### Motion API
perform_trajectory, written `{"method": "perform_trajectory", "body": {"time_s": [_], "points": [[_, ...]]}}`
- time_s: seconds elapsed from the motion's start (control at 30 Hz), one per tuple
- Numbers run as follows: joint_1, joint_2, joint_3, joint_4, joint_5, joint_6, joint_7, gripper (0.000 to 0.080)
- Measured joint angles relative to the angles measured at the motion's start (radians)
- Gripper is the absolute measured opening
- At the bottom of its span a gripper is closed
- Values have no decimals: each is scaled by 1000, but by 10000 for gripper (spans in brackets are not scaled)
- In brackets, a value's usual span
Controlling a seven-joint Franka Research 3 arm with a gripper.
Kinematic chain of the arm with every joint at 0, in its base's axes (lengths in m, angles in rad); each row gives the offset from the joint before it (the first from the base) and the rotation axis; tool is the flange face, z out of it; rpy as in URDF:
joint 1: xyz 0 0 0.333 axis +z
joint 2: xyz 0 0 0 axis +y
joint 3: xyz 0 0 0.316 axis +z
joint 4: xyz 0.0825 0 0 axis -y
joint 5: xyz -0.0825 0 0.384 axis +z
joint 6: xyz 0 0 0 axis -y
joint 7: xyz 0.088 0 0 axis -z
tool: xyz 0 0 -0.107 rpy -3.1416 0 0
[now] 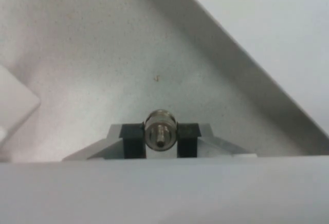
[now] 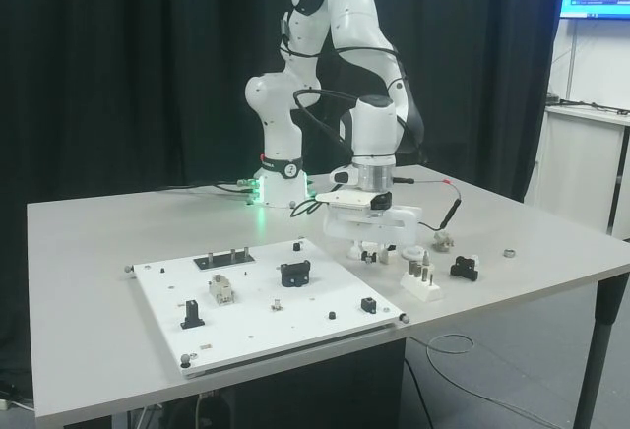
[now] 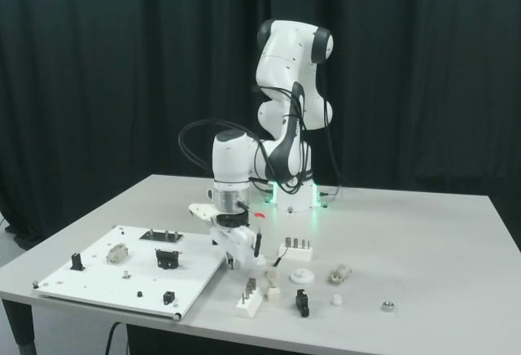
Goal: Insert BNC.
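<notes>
BNC connector (image 1: 161,130): clamped between black fingers (image 1: 132,140) of the hand (image 2: 372,245), just beside white board's (image 2: 258,303) right-hand edge over the desk (image 2: 89,252); advice: carry upright, align above board socket before descending.

Even overhead light, dark backdrop, soft shadows.

A white arm (image 2: 335,45) stands on a grey table (image 2: 98,242) bearing a white board (image 2: 256,321), black curtain (image 2: 128,65) behind.
</notes>
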Motion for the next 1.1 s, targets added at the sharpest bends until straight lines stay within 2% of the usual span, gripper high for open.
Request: {"method": "perform_trajectory", "body": {"time_s": [0.23,0.43,0.83,1.1], "points": [[0,-1,-2,2,-3,0,0,126],[0,-5,-14,11,-21,0,0,126],[-4,-24,-75,40,-98,-5,0,126],[-36,-41,-105,68,-142,-29,-39,126]]}}
